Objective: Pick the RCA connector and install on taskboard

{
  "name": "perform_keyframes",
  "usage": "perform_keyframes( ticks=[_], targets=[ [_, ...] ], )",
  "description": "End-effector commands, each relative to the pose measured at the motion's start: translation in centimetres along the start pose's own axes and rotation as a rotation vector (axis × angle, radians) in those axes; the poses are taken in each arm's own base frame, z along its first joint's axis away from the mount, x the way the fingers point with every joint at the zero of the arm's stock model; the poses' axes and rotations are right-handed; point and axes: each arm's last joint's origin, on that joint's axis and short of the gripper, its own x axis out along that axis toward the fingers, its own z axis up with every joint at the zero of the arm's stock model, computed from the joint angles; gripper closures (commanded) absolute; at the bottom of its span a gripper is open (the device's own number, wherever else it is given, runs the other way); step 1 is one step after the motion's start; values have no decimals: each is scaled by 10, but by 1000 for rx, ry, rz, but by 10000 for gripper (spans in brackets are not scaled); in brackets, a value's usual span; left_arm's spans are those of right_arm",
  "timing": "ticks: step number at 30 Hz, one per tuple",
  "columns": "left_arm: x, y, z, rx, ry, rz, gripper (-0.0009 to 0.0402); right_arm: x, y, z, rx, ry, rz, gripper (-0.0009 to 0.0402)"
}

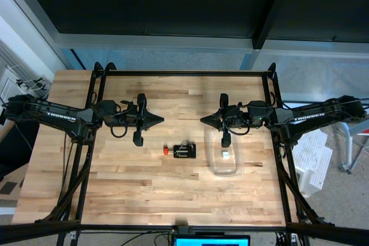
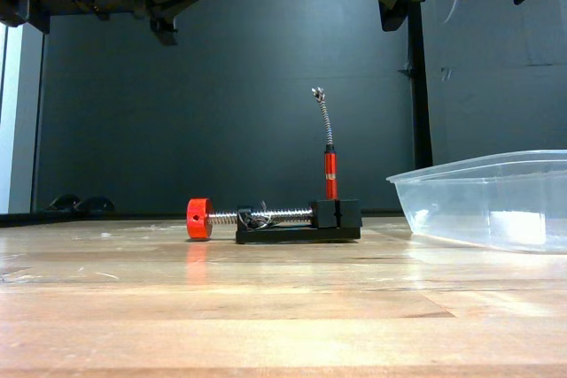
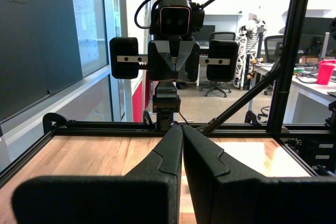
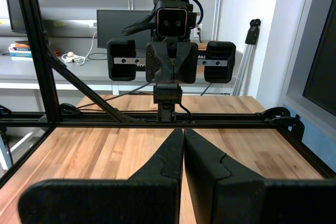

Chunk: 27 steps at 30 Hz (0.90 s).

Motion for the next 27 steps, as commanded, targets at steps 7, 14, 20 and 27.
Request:
perform_keyframes(
  ticks=[7,14,20,27],
  targets=[
    [0,0,0,0,0,0,393,0,-1,0,-4,-5,-5,393],
    [0,0,0,0,0,0,393,0,-1,0,23,-11,-5,393],
    [0,0,0,0,0,0,393,-1,-1,-4,27,-6,-6,393],
    [0,0,0,0,0,0,393,-1,-1,-3,27,-16,-4,393]
  ],
)
